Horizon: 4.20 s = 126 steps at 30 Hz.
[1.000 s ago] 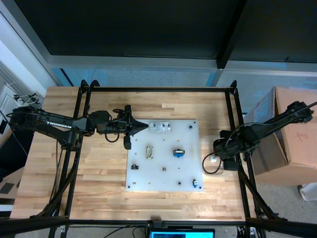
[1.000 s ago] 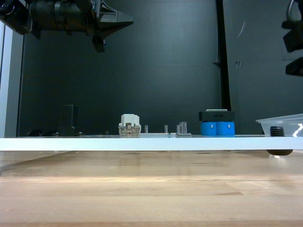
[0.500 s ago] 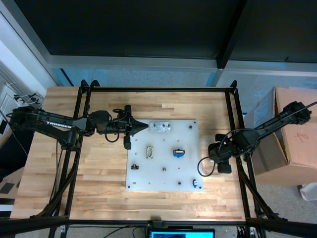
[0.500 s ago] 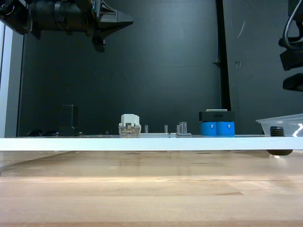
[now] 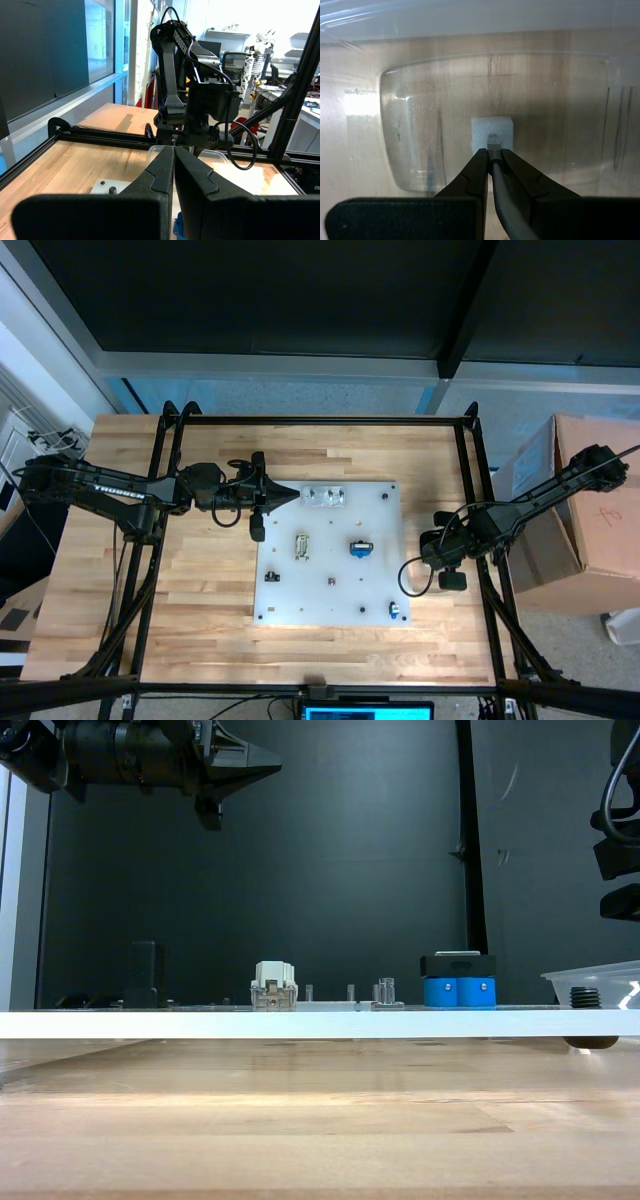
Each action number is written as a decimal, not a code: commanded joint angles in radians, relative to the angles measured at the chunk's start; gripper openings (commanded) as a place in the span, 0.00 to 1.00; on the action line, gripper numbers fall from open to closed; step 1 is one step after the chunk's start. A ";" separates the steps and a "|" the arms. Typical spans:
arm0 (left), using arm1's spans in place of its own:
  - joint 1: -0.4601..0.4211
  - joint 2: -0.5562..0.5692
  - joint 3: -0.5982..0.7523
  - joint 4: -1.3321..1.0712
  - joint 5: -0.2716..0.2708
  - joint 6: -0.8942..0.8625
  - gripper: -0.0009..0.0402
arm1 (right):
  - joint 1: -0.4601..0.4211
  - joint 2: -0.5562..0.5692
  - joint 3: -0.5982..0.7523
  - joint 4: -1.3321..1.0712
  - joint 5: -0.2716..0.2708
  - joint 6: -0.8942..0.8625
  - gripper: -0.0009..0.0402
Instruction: Pick the RJ45 connector and install on the taskboard
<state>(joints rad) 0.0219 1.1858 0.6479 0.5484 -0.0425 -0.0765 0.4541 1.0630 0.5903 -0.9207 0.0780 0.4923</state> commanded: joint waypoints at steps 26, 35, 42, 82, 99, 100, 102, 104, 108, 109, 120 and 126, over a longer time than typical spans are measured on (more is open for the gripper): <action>0.000 0.000 0.000 0.000 0.000 0.000 0.02 | 0.032 0.075 0.271 -0.197 0.010 0.030 0.02; 0.000 0.000 0.000 0.000 0.000 0.000 0.02 | 0.084 0.296 0.472 -0.181 0.010 0.051 0.02; 0.000 0.000 0.000 0.000 0.000 0.000 0.02 | 0.128 0.429 0.584 -0.166 0.009 0.082 0.02; 0.000 0.000 0.000 0.000 0.000 0.000 0.02 | 0.190 0.613 0.676 -0.078 0.009 0.128 0.02; 0.000 0.000 0.000 0.000 0.000 0.000 0.02 | 0.194 0.616 0.642 -0.034 0.007 0.133 0.02; 0.000 0.000 0.000 0.000 0.000 0.000 0.02 | 0.194 0.616 0.642 -0.034 0.008 0.133 0.02; 0.000 0.000 0.000 0.000 0.000 0.000 0.02 | 0.195 0.616 0.642 -0.034 0.008 0.133 0.02; 0.000 0.000 0.000 0.000 0.000 0.000 0.02 | 0.195 0.616 0.642 -0.034 0.007 0.135 0.02; 0.000 0.000 0.000 0.000 0.000 0.000 0.02 | 0.196 0.616 0.642 -0.034 0.007 0.137 0.02; 0.000 0.000 0.000 0.000 0.000 0.000 0.02 | 0.196 0.616 0.642 -0.034 0.007 0.137 0.02; 0.000 0.000 0.000 0.000 0.000 0.000 0.02 | 0.195 0.585 0.676 -0.084 0.010 0.124 0.02; 0.000 0.000 0.000 0.000 0.000 0.000 0.02 | 0.194 0.577 0.701 -0.089 0.011 0.120 0.02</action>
<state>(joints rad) 0.0219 1.1862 0.6479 0.5480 -0.0422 -0.0769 0.6479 1.6444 1.2812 -1.0084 0.0799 0.6125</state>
